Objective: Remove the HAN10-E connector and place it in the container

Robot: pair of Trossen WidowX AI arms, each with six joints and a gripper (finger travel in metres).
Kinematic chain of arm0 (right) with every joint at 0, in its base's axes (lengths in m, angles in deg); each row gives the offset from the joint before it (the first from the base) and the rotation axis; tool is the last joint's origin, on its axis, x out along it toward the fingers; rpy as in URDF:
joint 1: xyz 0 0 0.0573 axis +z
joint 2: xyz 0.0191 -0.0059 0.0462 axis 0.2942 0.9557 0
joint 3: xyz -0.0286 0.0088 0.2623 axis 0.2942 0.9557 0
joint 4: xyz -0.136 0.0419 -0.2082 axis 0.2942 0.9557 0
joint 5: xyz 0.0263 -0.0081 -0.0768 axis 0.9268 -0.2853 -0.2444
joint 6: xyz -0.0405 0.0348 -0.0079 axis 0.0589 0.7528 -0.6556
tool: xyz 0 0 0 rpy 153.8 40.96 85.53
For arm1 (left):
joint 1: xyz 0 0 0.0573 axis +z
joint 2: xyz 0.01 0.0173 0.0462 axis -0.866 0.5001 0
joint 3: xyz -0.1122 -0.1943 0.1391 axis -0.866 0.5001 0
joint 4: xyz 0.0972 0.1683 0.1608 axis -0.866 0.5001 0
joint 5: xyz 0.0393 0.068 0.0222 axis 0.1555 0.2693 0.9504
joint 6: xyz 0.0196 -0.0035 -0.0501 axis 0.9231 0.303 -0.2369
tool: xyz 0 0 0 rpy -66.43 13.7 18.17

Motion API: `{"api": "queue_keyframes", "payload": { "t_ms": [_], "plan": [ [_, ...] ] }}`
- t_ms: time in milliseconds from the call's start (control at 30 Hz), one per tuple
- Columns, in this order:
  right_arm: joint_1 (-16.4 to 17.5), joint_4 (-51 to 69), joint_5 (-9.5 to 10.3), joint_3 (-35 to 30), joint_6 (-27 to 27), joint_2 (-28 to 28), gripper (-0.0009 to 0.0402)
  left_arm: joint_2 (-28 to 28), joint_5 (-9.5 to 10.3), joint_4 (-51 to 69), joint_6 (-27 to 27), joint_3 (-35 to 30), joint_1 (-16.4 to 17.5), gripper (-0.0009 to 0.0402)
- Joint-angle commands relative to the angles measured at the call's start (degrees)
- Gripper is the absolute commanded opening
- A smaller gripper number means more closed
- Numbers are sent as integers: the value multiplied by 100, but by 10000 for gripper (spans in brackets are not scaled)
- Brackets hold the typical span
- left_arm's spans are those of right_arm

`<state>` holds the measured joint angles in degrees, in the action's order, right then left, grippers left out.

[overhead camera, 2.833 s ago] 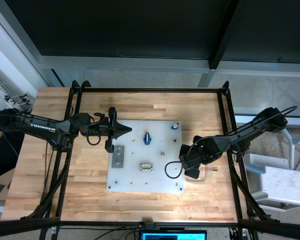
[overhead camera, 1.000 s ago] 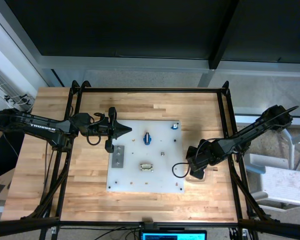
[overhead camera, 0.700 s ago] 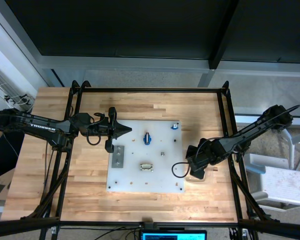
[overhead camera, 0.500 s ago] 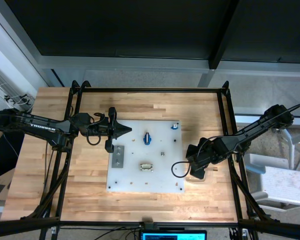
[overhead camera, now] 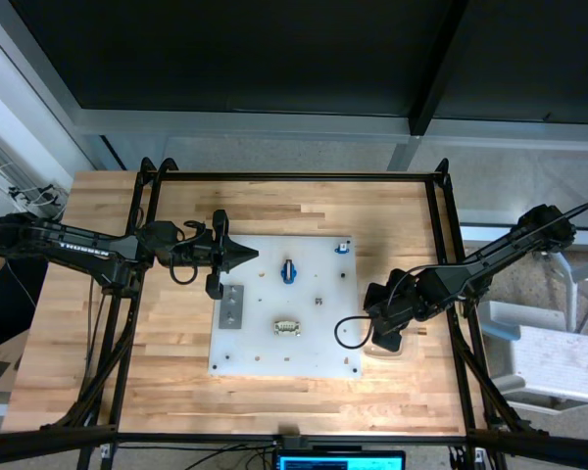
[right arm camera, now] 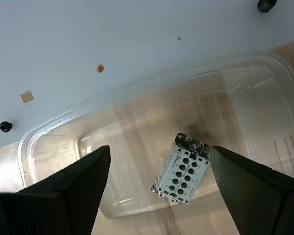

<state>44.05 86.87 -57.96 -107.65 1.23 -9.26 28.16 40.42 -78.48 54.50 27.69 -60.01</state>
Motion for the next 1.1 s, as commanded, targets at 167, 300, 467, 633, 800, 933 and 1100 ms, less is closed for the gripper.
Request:
{"api": "queue_keyframes", "payload": {
  "t_ms": [167,300,467,633,800,933,1100],
  "plan": [
    [-2,-4,0,2,96,2,286,2,-2,-2,0,0,2,0],
    [-4,-7,0,2,94,2,286,2,-2,-2,0,0,2,0],
    [-4,-9,0,2,94,2,286,2,-2,-2,2,0,0,0],
    [-4,-28,0,2,94,2,287,2,-2,-2,2,0,2,0],
    [-4,-98,0,2,94,2,287,2,-2,-2,0,0,0,0],
    [-4,-118,0,2,94,2,287,2,-2,-2,0,0,2,0],
    [-4,-136,0,2,94,2,287,2,-2,-2,0,0,0,0]
  ]
}}
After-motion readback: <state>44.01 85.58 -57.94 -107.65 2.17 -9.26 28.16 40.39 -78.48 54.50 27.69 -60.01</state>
